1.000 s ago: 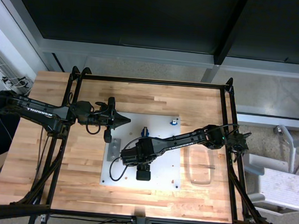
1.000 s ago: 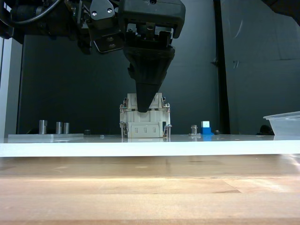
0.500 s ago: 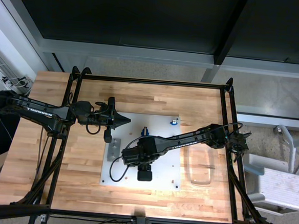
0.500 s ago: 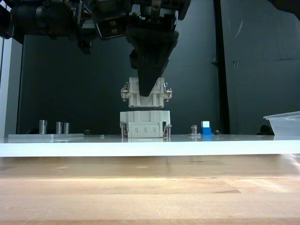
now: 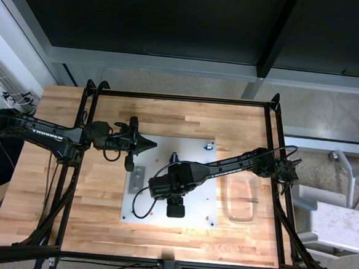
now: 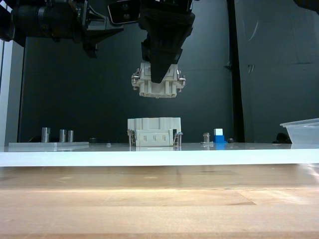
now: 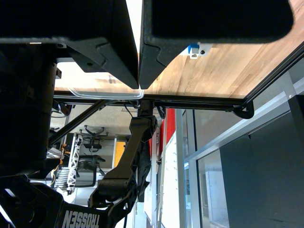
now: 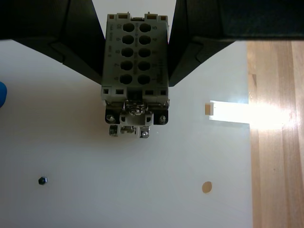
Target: Remove the HAN10-E connector and place it in the container
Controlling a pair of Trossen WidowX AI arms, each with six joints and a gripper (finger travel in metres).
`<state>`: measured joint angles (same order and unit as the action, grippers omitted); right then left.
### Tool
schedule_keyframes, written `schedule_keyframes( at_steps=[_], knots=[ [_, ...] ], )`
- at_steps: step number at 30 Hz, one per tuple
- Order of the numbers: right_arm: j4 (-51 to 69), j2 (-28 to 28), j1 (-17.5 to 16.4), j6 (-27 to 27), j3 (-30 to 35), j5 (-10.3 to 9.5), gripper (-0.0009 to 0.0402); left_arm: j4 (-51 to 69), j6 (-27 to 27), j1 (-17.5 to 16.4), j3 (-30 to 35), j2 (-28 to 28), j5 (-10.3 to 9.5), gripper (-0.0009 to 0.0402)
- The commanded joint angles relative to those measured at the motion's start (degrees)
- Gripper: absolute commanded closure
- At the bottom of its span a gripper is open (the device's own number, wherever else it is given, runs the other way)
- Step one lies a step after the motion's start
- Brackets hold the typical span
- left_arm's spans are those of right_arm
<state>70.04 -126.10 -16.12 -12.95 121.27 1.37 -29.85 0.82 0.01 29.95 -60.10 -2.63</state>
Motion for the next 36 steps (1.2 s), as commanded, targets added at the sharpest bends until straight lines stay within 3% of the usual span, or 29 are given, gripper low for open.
schedule_keyframes(
  at_steps=[1,8,19,24,29,36],
  knots=[
    [0.35,0.87,-0.31,-0.04,-0.11,0.11,0.0366,-0.02,-0.02,-0.02,0.00,0.00,0.00,0.0393],
    [-7.96,7.19,-1.40,-0.76,-10.19,0.11,0.0366,0.00,-0.02,-0.02,0.00,-0.02,0.02,0.0393],
    [-11.13,19.21,-3.17,-5.35,-27.45,0.72,0.0366,-0.02,-0.02,-0.02,0.00,0.00,0.00,0.0393],
    [-11.96,24.81,-4.52,-9.18,-35.34,1.14,0.0366,0.00,-0.02,0.00,0.00,0.00,0.00,0.0393],
    [-12.98,30.10,-6.43,-13.79,-42.49,3.56,0.0366,0.00,-0.02,-0.02,0.00,0.00,0.00,0.0393],
    [-13.60,35.85,-8.59,-18.73,-49.55,3.58,0.0366,0.00,-0.02,-0.02,0.00,0.00,0.00,0.0393]
  ],
)
